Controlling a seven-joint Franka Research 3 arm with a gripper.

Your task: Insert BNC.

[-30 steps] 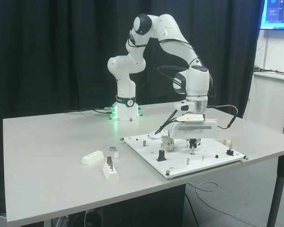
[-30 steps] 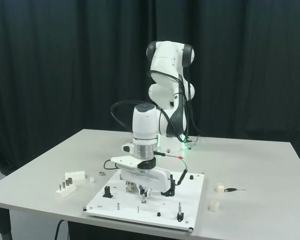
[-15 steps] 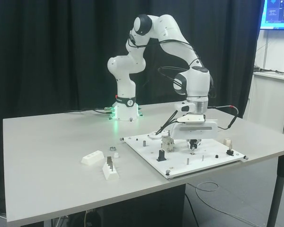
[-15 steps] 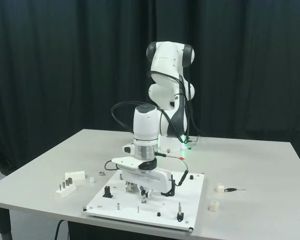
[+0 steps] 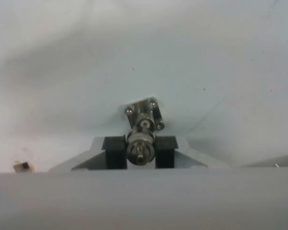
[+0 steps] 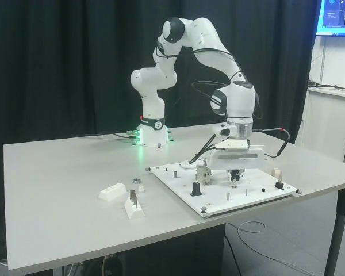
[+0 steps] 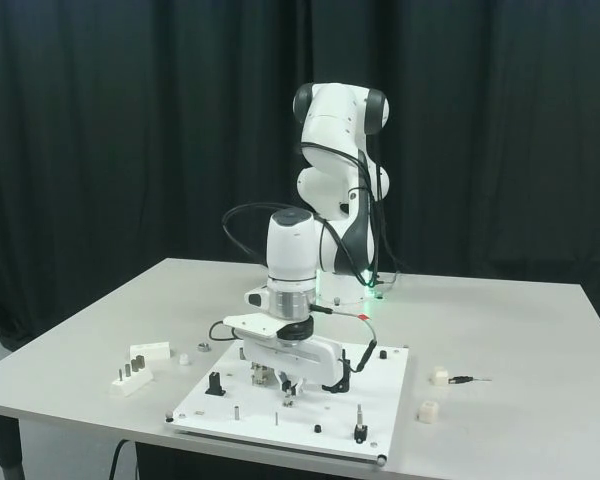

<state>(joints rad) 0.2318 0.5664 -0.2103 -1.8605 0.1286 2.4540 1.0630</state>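
Observation:
In the wrist view my gripper [image 5: 140, 152] is shut on the BNC plug [image 5: 140, 147], a metal barrel held between two black fingers [image 5: 114, 152]. The plug stands on the BNC socket [image 5: 145, 114], a metal post on a square flange screwed to the white board [image 5: 62, 72]. I cannot tell how deep the plug sits. In the room views the gripper [image 6: 234, 174] [image 7: 285, 382] points straight down, low over the middle of the white board [image 6: 218, 199] [image 7: 240, 402].
A black bracket [image 6: 196, 188], a metal fixture [image 6: 203, 173] and several small pegs stand on the board. Two white blocks [image 6: 112, 191] [image 6: 134, 206] and a nut [image 6: 136, 180] lie on the grey table [image 6: 57, 172]. Two small white cylinders [image 7: 439, 375] [image 7: 428, 410] sit beside the board.
The wrist shifted very slightly sideways over the board a second ago. It has stayed still since, with the plug held in the same place.

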